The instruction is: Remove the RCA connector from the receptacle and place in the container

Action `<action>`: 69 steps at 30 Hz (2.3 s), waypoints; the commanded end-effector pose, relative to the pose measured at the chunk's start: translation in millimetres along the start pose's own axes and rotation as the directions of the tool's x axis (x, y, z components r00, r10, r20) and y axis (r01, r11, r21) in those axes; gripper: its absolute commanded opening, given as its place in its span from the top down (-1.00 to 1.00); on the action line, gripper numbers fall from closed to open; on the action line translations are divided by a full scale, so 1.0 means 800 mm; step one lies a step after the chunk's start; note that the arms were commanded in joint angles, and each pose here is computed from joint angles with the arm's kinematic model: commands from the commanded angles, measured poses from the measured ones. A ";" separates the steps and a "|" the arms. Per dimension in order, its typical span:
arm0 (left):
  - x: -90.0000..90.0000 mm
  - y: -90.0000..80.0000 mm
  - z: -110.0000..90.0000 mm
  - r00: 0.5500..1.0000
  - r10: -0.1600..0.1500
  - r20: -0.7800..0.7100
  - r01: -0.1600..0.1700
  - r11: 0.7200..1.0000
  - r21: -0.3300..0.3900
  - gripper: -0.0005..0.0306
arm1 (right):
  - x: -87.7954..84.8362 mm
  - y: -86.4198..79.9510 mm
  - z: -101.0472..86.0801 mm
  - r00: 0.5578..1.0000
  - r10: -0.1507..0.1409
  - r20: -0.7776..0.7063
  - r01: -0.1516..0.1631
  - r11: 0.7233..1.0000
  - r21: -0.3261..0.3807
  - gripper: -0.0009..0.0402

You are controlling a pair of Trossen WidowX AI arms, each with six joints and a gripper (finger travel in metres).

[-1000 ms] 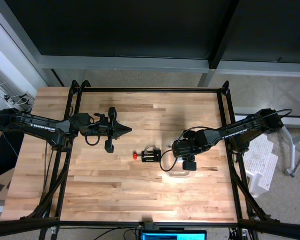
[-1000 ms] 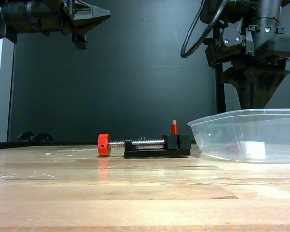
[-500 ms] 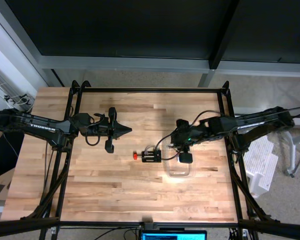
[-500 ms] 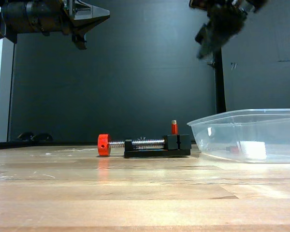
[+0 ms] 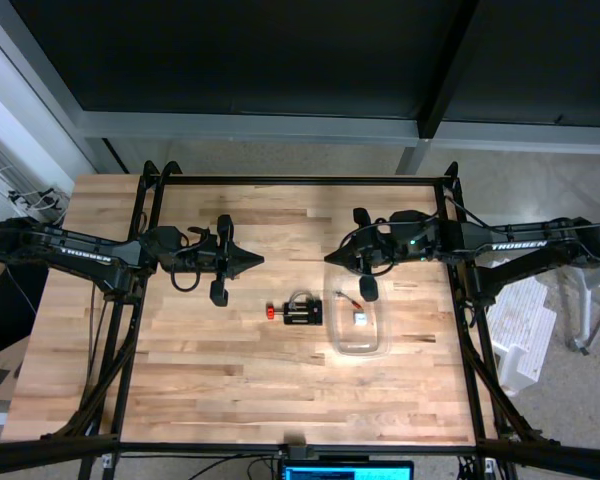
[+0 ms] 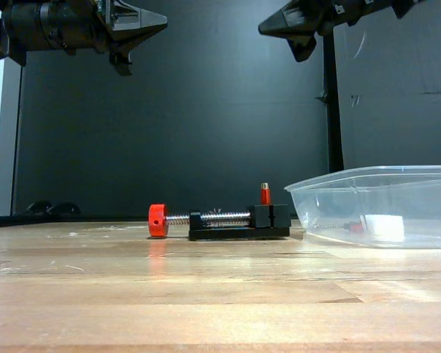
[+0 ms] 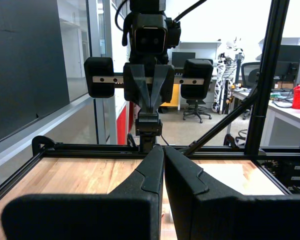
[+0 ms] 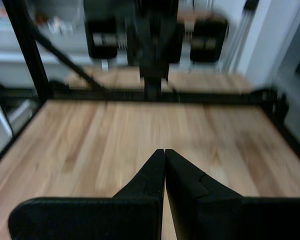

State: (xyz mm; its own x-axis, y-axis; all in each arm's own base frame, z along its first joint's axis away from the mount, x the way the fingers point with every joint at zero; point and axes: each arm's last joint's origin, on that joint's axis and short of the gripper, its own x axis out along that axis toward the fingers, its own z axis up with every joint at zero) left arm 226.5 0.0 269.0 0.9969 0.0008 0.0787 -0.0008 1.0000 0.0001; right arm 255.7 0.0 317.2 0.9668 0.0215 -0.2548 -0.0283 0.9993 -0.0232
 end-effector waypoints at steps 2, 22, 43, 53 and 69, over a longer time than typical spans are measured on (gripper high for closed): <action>0.000 0.000 0.000 1.000 0.000 0.000 0.000 1.000 0.000 0.97 | -0.008 0.000 -0.010 0.992 -0.014 0.128 0.015 1.000 -0.004 0.96; 0.000 0.000 0.000 1.000 0.000 0.000 0.000 1.000 0.000 0.96 | -0.031 0.000 -0.054 0.952 -0.082 0.294 0.077 0.997 0.030 0.96; 0.000 0.000 0.000 1.000 0.000 0.000 0.000 1.000 0.000 0.96 | -0.030 0.002 -0.056 0.957 -0.036 0.289 0.027 0.999 0.036 0.96; 0.000 0.000 0.000 1.000 0.000 0.000 0.000 1.000 0.000 0.96 | -0.030 0.002 -0.056 0.957 -0.037 0.287 0.024 0.999 0.048 0.96; 0.000 0.000 0.000 1.000 0.000 0.000 0.000 1.000 0.000 0.96 | -0.030 0.002 -0.057 0.959 -0.036 0.282 0.023 0.999 0.048 0.96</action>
State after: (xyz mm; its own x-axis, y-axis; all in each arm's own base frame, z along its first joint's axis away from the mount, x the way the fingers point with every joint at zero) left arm 226.5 0.0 269.0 0.9969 0.0008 0.0787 -0.0008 1.0000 0.0001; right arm 220.7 -0.2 279.4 0.9996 -0.0072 0.0277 0.0068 0.9998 0.0172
